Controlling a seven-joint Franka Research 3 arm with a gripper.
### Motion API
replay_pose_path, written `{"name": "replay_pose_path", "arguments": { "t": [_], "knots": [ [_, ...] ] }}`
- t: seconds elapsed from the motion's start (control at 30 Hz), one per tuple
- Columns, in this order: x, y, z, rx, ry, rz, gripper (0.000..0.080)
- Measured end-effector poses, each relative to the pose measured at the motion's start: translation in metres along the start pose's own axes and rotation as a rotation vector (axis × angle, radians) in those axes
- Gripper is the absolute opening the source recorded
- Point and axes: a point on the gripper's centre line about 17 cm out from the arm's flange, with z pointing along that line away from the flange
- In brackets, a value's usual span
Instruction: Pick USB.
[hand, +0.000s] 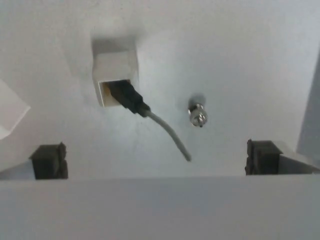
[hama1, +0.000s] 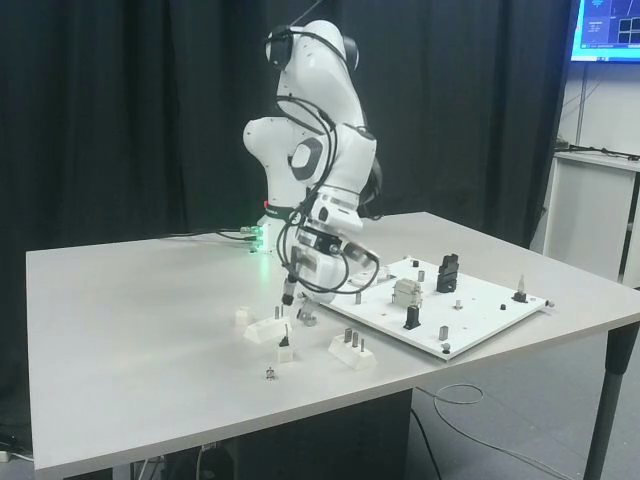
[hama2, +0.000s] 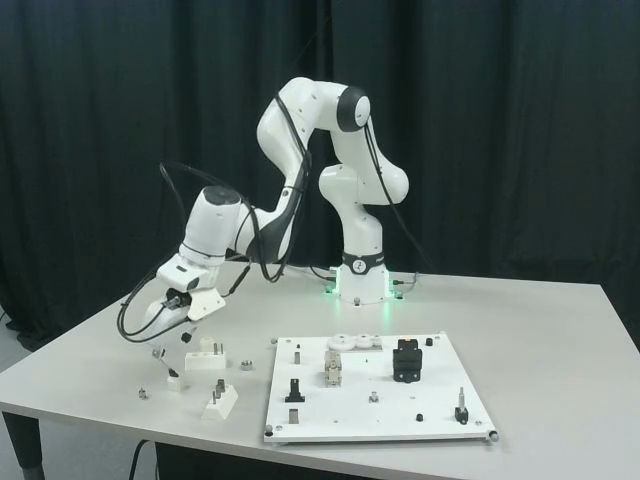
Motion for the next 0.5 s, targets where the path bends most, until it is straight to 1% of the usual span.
{"name": "replay_pose_path", "arguments": {
  "t": [0.23, 0.5],
  "knots": [
    [-0.003, 0.006, -0.018, 0.012, -0.007, 0.003, 0.0798],
    [-0.003, 0.009, -0.029, 0.026, -0.006, 0.012, 0.0800]
  ]
}}
